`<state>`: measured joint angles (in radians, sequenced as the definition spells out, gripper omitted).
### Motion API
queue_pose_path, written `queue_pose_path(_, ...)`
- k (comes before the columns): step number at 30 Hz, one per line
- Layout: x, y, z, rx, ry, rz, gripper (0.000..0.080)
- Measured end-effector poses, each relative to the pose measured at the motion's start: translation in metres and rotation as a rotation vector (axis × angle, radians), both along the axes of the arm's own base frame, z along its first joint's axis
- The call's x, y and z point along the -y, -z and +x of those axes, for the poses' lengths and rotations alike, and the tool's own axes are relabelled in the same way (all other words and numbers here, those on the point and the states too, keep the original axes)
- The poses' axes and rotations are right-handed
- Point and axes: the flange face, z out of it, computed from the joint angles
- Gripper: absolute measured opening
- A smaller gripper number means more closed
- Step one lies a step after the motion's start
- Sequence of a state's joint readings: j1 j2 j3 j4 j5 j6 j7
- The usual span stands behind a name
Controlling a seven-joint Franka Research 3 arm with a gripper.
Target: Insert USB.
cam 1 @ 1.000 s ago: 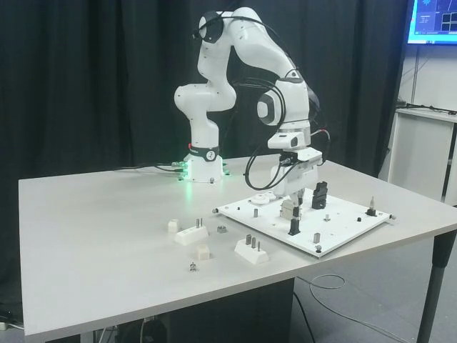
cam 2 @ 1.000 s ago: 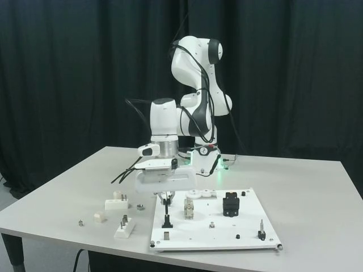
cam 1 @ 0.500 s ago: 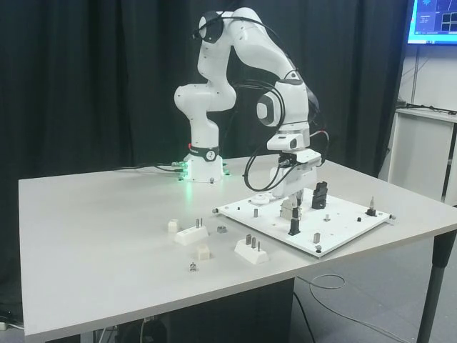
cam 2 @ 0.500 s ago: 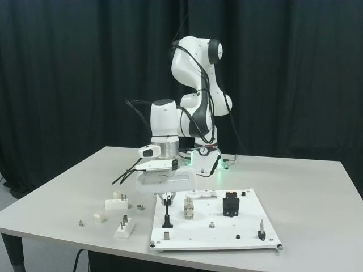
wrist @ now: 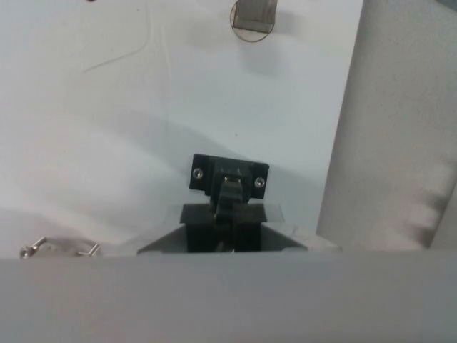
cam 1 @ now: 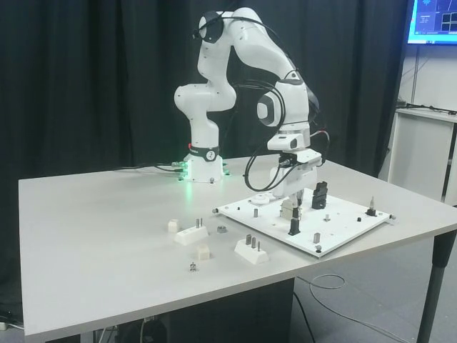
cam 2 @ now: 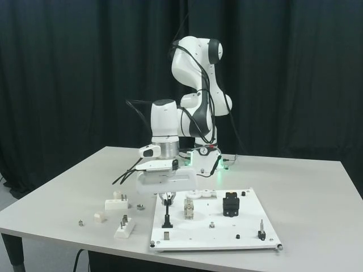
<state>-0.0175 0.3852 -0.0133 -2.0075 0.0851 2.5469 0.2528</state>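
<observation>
Compared with a second ago, the gripper (cam 1: pixel 293 205) sits a little higher above the white board (cam 1: pixel 343 223), and the black plug (cam 2: pixel 167 214) below it shows more of its length; nothing else on the tabletop (cam 1: pixel 93 229) has shifted.

The white arm (cam 1: pixel 235 43) rises from its base, folds over at the top and comes down with the wrist pointing straight at the board. The gripper hangs over the board's corner nearest the loose white blocks (cam 1: pixel 193 234).

The plug stands upright, long axis vertical, its lower end in the black socket block (cam 2: pixel 167 225) on the board. In the wrist view the plug (wrist: pixel 228 196) runs from between the gripper's fingers (wrist: pixel 251 221) down to the socket block (wrist: pixel 228 174), with the fingers close on either side of it; whether they clamp it or merely flank it, I cannot tell.

In the second room view, the socket block lies at about 9 o'clock from the small metal clip (cam 2: pixel 188 210) at mid-board.
</observation>
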Motion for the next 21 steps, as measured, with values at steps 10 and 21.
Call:
queue_pose_path(10,0.0002,0.0015,0.0016,0.015,0.002,-0.001,0.0051)
queue_pose_path(21,-0.0009,0.0026,0.0025,0.024,0.001,-0.001,0.0051)
